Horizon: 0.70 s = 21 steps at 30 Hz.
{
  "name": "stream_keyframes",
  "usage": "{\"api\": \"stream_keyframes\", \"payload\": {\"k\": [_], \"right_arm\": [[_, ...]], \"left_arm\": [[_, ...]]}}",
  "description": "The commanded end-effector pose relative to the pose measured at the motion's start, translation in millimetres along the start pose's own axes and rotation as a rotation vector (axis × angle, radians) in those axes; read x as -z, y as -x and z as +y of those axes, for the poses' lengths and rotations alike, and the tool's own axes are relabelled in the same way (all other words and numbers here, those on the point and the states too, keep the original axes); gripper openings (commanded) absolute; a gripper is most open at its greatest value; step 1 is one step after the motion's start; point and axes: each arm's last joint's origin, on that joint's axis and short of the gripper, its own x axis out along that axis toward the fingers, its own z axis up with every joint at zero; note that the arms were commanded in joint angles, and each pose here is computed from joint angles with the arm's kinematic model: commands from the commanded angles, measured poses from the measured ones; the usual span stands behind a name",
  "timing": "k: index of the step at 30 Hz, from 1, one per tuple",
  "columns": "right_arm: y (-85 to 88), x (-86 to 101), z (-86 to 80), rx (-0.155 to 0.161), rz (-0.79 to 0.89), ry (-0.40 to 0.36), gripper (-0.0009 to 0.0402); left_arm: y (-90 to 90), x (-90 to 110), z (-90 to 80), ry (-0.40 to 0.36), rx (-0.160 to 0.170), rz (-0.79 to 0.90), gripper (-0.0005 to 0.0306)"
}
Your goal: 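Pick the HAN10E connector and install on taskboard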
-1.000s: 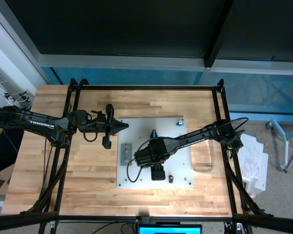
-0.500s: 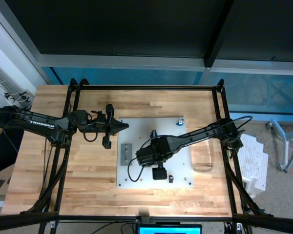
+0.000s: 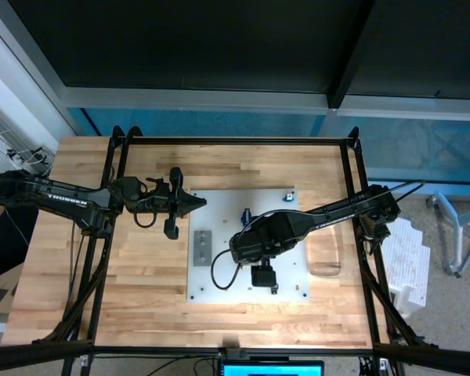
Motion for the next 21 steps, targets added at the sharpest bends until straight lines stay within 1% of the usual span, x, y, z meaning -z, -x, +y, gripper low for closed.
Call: {"api": "stream_keyframes", "payload": {"k": [1, 7, 12, 15, 19, 21], "right_arm": [[-0.6, 0.1, 0.3, 0.000, 0.001, -0.003, 0.0302], [-0.8, 0.2, 0.6, 0.000, 0.002, -0.006, 0.0302], [7.2, 7.3, -4.1, -0.004, -0.026, -0.032, 0.0302], [13.9, 17.0, -14.8, 0.007, -0.077, -0.050, 0.0294], [18.7, 32.1, -37.0, -0.005, -0.165, -0.097, 0.0260], [20.4, 40.3, -48.2, -0.005, -0.207, -0.102, 0.0237]], "left_arm": [[0.0, 0, 0.0, 0.000, 0.000, 0.000, 0.0001], [0.0, 0, 0.0, 0.000, 0.000, 0.000, 0.0001], [0.0, 0, 0.0, 0.000, 0.000, 0.000, 0.0001], [0.0, 0, 0.0, 0.000, 0.000, 0.000, 0.0001], [0.0, 0, 0.0, 0.000, 0.000, 0.000, 0.0001], [0.0, 0, 0.0, 0.000, 0.000, 0.000, 0.0001]]}}
